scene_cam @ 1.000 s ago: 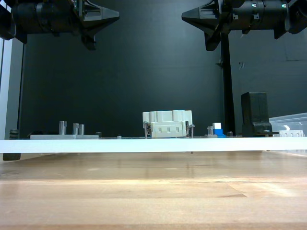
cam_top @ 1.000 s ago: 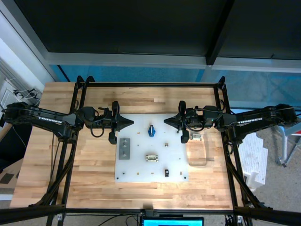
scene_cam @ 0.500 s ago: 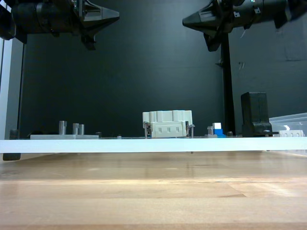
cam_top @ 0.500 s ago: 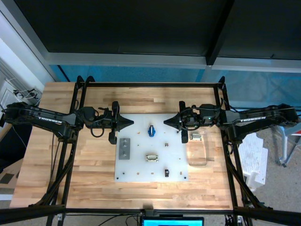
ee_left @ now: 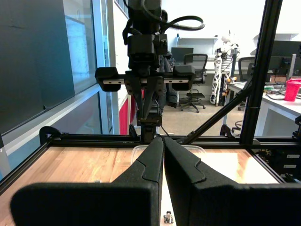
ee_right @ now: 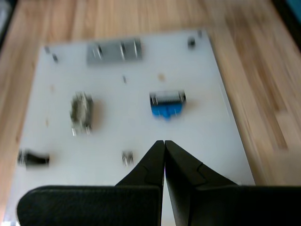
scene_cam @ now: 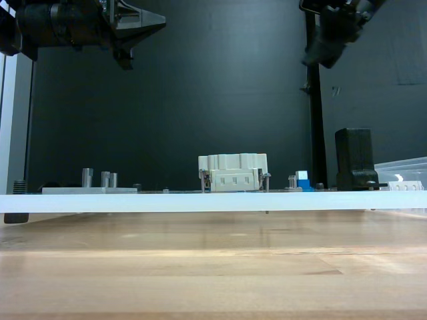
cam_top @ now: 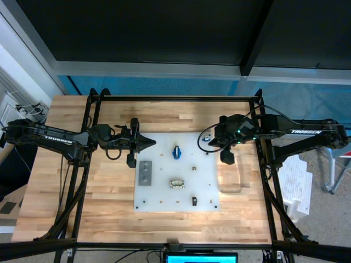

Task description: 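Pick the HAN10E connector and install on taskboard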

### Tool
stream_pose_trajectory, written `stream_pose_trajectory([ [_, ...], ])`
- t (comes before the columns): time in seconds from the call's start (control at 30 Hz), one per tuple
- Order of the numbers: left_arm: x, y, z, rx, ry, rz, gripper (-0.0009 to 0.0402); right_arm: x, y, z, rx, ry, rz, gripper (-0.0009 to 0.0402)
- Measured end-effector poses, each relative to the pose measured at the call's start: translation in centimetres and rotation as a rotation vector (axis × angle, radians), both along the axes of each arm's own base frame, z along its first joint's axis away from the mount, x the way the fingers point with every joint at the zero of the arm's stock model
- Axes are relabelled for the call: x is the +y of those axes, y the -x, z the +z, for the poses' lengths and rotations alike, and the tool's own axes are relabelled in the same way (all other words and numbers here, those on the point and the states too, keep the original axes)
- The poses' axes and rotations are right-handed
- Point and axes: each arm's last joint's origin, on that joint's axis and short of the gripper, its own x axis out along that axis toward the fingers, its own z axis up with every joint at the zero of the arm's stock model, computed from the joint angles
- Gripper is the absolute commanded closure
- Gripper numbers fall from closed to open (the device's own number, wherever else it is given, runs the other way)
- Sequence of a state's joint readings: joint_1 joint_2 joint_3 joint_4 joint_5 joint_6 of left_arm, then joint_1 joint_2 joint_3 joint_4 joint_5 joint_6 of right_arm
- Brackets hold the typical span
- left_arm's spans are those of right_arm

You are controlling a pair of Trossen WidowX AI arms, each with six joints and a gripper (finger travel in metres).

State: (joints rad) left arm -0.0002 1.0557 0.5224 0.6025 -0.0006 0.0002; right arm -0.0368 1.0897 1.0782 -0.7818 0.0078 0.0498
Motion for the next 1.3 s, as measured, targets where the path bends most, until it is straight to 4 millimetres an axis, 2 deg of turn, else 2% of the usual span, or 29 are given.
stream_pose_trajectory([
  [0.17, 0.0, 0.0, 0.0, 0.0, 0.0, 0.0, 0.0392, -0.1, 1.4, 0.3, 0.149, -0.003, -0.006, 0.0393],
  [0.4, 0.0, 0.0, 0.0, 0.0, 0.0, 0.0, 0.0392, -0.2, 2.5, -0.8, 0.349, -0.014, -0.013, 0.0393],
  [0.7, 0.0, 0.0, 0.0, 0.0, 0.0, 0.0, 0.0392, -0.2, 2.6, -1.8, 0.498, -0.024, -0.019, 0.0393],
  [0.93, 0.0, 0.0, 0.0, 0.0, 0.0, 0.0, 0.0392, -0.2, 1.7, -2.9, 0.589, -0.025, -0.012, 0.0391],
  [1.13, 0.0, 0.0, 0.0, 0.0, 0.0, 0.0, 0.0392, -0.3, 1.4, -4.4, 0.673, -0.005, -0.025, 0.0369],
  [1.3, 0.0, 0.0, 0.0, 0.0, 0.0, 0.0, 0.0392, -0.3, 1.5, -6.0, 0.707, -0.014, -0.041, 0.0326],
])
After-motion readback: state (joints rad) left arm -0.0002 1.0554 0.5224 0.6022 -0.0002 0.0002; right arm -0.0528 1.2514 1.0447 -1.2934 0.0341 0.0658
